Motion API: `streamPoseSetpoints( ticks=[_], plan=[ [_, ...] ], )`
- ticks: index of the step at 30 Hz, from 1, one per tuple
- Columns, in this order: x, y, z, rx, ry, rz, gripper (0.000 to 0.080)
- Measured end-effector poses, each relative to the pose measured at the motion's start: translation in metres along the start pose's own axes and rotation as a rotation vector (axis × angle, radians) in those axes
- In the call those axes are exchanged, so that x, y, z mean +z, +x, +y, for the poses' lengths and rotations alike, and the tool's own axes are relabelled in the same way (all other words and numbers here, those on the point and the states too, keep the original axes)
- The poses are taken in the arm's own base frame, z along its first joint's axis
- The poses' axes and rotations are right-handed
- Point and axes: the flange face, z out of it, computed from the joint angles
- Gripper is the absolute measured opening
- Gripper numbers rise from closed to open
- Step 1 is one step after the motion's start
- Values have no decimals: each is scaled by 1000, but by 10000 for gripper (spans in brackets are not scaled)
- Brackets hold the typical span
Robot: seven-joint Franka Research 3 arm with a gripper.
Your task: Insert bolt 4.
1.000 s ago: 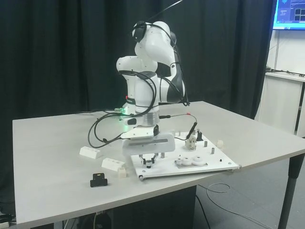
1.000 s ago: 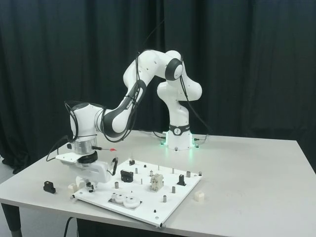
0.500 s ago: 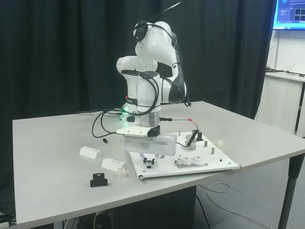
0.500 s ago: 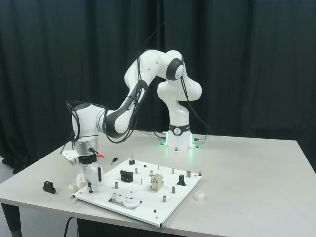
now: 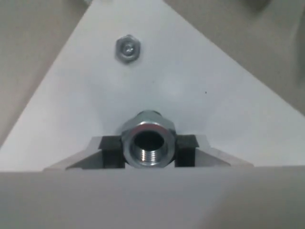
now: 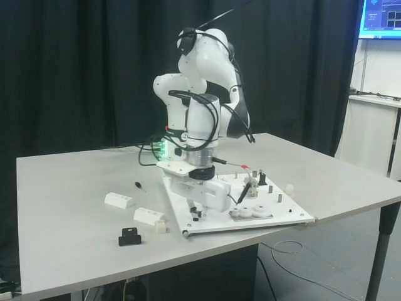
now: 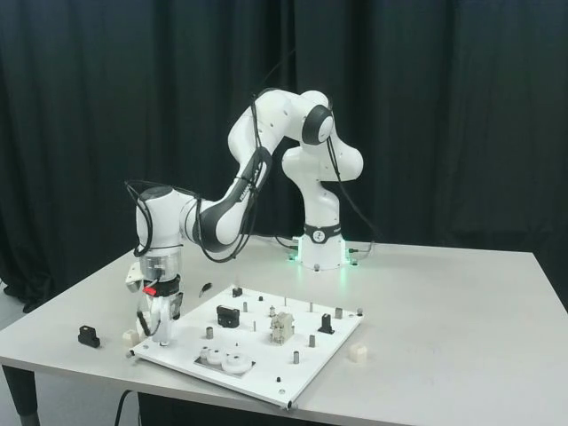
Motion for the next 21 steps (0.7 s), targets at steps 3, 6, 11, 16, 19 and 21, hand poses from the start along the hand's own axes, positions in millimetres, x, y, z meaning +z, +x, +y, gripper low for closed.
streamPoseSetpoints(
  ticks=[3, 6, 11, 16, 19, 21],
  plan=[
    [0, -4, 0, 67, 5, 21, 226],
    [0, -5, 0, 132, 11, 33, 226],
    [0, -6, 0, 238, 16, 40, 226],
    [0, -5, 0, 347, 24, 39, 226],
    [0, -5, 0, 401, 28, 38, 226],
    [0, -5, 0, 435, 31, 37, 226]
  ],
)
